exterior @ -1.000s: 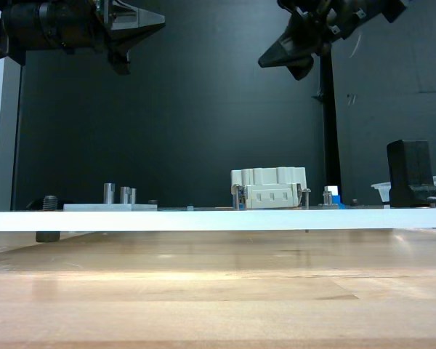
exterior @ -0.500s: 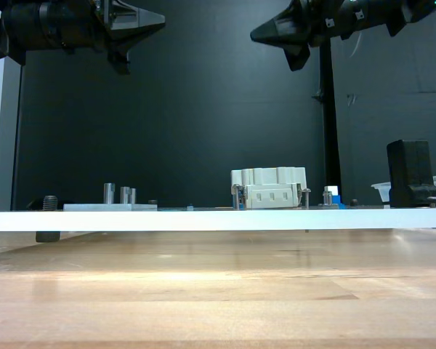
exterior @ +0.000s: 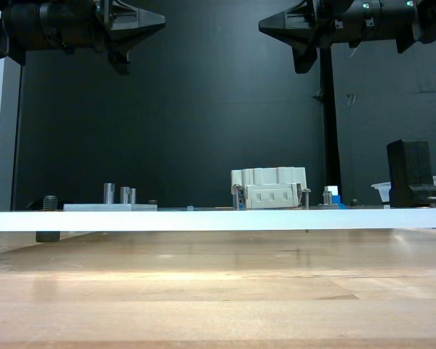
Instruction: Pick the 16mm bar and install on taskboard
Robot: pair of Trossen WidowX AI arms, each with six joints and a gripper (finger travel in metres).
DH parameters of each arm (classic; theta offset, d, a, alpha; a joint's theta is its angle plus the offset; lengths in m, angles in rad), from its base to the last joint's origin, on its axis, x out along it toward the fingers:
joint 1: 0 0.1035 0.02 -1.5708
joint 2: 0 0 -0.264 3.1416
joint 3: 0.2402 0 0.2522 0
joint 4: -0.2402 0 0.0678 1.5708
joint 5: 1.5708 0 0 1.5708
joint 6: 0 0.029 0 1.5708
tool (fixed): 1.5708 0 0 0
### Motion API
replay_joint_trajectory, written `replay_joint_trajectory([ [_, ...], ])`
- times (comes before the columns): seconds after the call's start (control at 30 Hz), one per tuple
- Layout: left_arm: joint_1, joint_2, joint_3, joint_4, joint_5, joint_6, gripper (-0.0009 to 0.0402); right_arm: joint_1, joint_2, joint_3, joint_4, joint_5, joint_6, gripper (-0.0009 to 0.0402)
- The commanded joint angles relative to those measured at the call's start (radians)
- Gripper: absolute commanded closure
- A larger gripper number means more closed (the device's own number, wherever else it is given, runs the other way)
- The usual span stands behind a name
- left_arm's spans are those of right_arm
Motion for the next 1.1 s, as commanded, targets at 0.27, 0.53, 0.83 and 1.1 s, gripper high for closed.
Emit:
replay_joint_trajectory([
  [0.27,0.0,0.0,0.0,0.0,0.0,0.0,0.0393,0.0,0.0,-0.01,0.014,0.009,-0.002,0.0393],
  [0.53,0.0,0.0,0.0,0.0,0.0,0.0,0.0393,-0.01,0.0,-0.01,0.005,0.029,0.0,0.0393],
  [0.83,0.0,0.0,0.0,0.0,0.0,0.0,0.0393,-0.012,0.0,-0.01,0.001,0.027,0.0,0.0393],
  [1.1,0.0,0.0,0.0,0.0,0.0,0.0,0.0393,-0.012,0.0,-0.01,0.002,0.028,-0.002,0.0393],
])
